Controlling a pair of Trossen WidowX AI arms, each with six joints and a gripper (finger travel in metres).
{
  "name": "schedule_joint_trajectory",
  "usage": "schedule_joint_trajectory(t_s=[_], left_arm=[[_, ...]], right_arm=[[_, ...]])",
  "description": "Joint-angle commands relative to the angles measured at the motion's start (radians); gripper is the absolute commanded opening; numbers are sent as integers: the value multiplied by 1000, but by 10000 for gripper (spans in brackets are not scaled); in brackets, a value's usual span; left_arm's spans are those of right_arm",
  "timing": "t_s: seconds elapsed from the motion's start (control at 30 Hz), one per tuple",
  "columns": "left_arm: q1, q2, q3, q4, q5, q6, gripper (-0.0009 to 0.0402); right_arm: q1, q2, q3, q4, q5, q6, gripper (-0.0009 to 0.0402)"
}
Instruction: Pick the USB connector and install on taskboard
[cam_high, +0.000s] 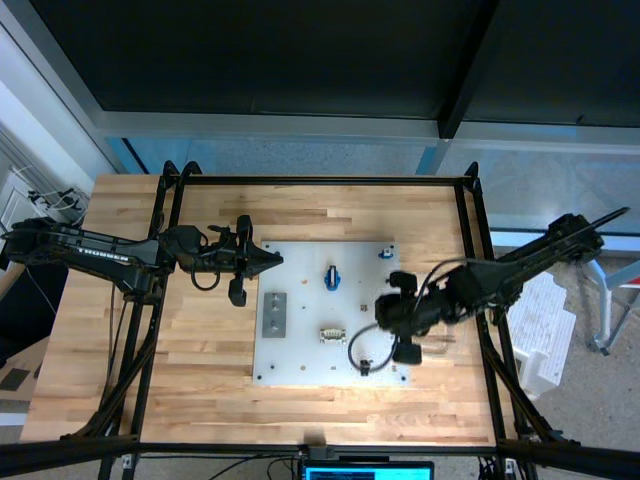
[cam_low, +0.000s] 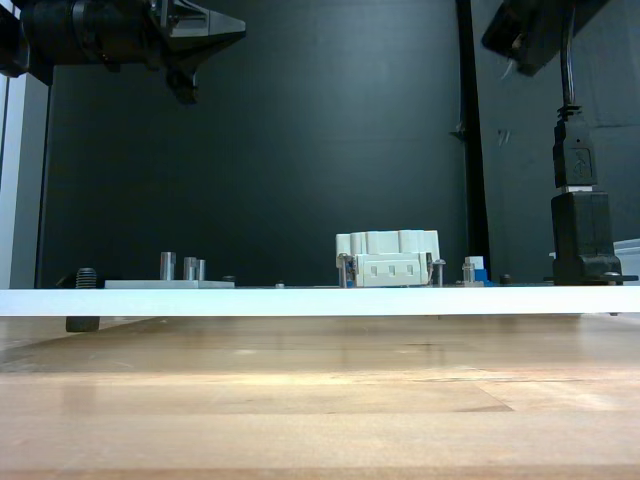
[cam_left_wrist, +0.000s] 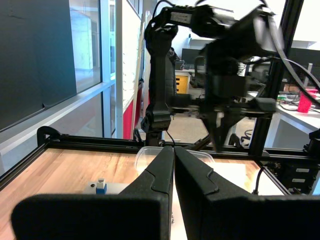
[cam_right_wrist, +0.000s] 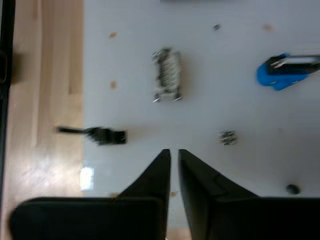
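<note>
While the left gripper (cam_high: 272, 259) hangs above the left edge of the taskboard (cam_high: 300, 370) with its fingers pressed together and empty, the right gripper (cam_right_wrist: 173, 154) sits high over the board's right side, its fingers almost touching and holding nothing. The USB connector (cam_low: 577, 165) stands upright in the small black socket (cam_low: 583, 238) towards the board's near right corner, apart from both grippers. Its black cable (cam_low: 567, 70) rises from the plug towards the right arm, and in the high view it loops across the board just beside the right gripper. To the plug's left sit the metal connector (cam_high: 333, 335) and, beyond it, the grey rectangular block (cam_high: 273, 313). The blue part (cam_high: 331, 277) stands farther back. The board lies on the wooden desk (cam_high: 120, 330).
</note>
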Motion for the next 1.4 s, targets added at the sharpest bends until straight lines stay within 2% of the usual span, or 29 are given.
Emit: schedule_joint_trajectory(t_s=[0.03,0.2,0.23,0.33,0.5,0.7,0.83,0.87,0.93,1.1,1.33,1.4], left_arm=[[0,0,0,0,0,0,0],[0,0,0,0,0,0,0],[0,0,0,0,0,0,0],[0,0,0,0,0,0,0],[0,0,0,0,0,0,0],[0,0,0,0,0,0,0],[0,0,0,0,0,0,0],[0,0,0,0,0,0,0],[0,0,0,0,0,0,0],[0,0,0,0,0,0,0],[0,0,0,0,0,0,0],[0,0,0,0,0,0,0]], right_arm=[[-58,-57,-51,50,-1,-51,5],[-157,-138,-132,145,-5,-151,1],[-177,-157,-150,169,-11,-169,-1],[-235,-205,-206,268,-58,-233,0],[-299,-255,-277,451,-72,-306,0],[-370,-272,-359,705,-166,-346,0],[-388,-272,-395,844,-171,-376,0],[-393,-272,-404,879,-177,-379,0],[-406,-272,-418,940,-219,-383,0],[-431,-278,-449,1048,-243,-398,0],[-452,-294,-540,1242,-245,-396,0],[-452,-300,-567,1286,-237,-393,0]])
